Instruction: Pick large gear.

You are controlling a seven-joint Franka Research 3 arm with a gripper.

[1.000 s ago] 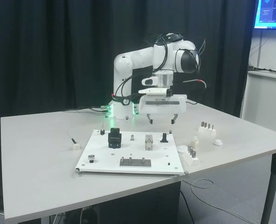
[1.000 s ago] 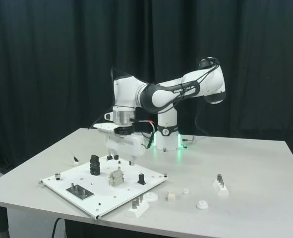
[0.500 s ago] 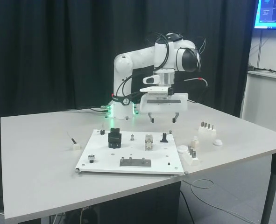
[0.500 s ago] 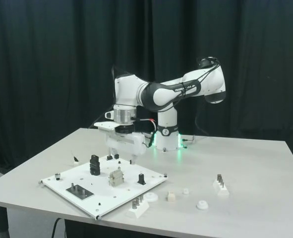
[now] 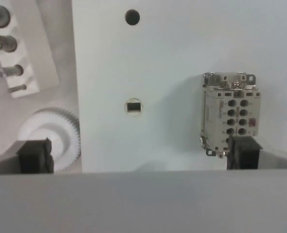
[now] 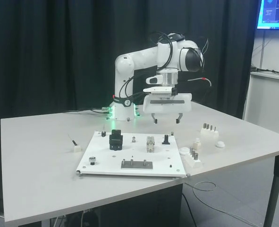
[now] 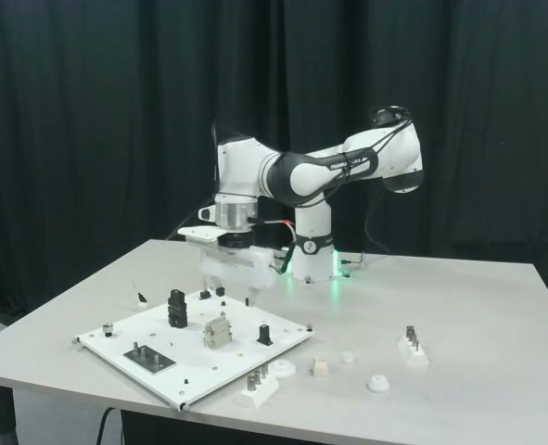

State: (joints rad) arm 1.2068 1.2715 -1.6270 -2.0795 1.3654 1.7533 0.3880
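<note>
A: Where does the end effector (image 6: pixel 165 121) sit?

B: It hangs in the air above the back part of the white assembly board (image 6: pixel 130 168), touching nothing. In the first room view both fingers point straight down with a wide gap between them, so it is spread open and carries nothing. The wrist view agrees: one black fingertip (image 5: pixel 35 156) shows at each side of the picture, well apart.

A: And the large gear?

B: The large gear (image 5: pixel 53 139) is a white toothed disc lying flat on the grey table (image 6: pixel 40 142), just off the board's edge on the side nearest the table's right-hand edge as the first room view shows it. In the second room view the disc (image 7: pixel 283 369) rests just beside the white peg block (image 7: pixel 258 386), near the front edge of the table.

A: So which way must the arm go?

B: By judgement, outward from the robot base toward the table's front edge, and sideways past the board's edge, then down. In the wrist view one fingertip already overlaps the gear's rim, while the other sits by the grey connector block (image 5: pixel 231 113) on the board. The gear is round, so no axis needs matching; centring matters, since the peg block stands close.
</note>
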